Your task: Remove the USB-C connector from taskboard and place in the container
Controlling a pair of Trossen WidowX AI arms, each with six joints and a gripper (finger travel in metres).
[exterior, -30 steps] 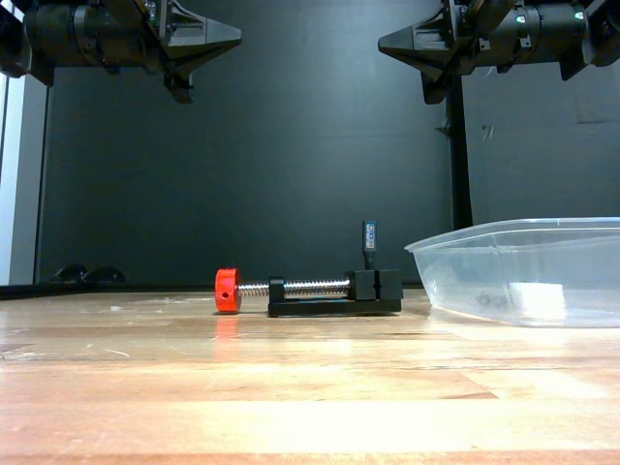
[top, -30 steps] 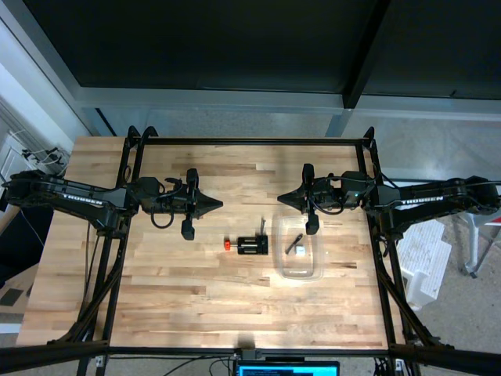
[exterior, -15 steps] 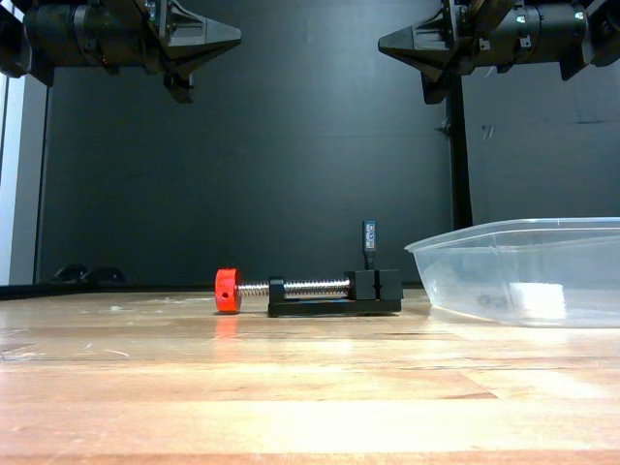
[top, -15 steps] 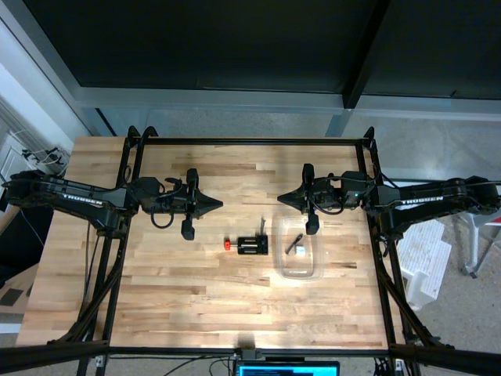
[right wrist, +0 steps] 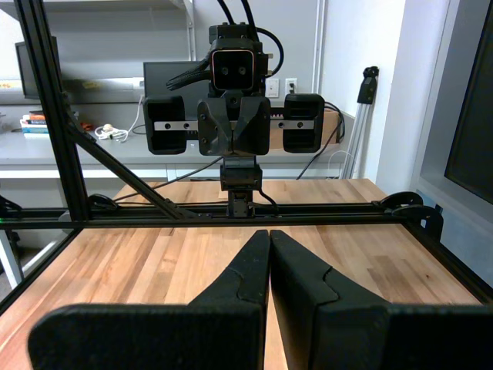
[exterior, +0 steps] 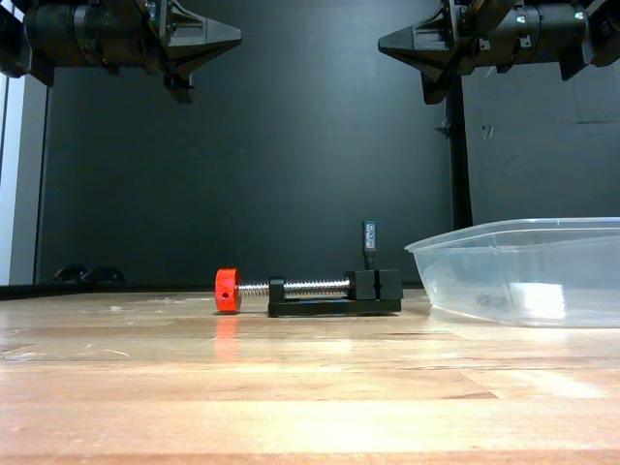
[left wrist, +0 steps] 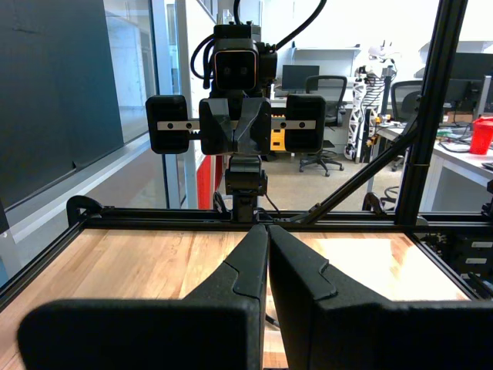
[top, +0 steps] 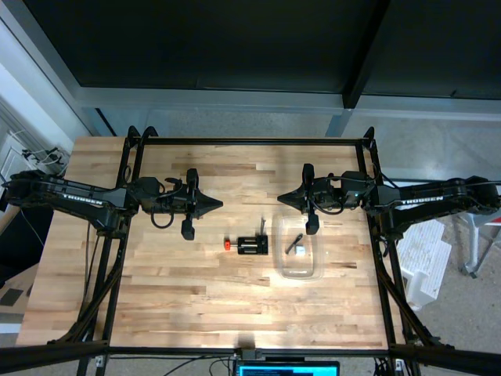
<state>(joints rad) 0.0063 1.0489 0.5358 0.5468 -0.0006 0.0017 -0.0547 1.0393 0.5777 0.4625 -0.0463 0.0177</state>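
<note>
Low view: USB-C connector [exterior: 369,238] is seen clamped in the taskboard [exterior: 334,294] at centre frame, upright, long axis vertical, free end up. Extraction is not yet started. Left gripper [exterior: 235,37] at upper left and right gripper [exterior: 383,43] at upper right are parked high, fingers pressed together, empty. Next, probably: one gripper opened, lowered over the plug, straight upward pull, then transfer to the container [exterior: 455,266] at right.
</note>
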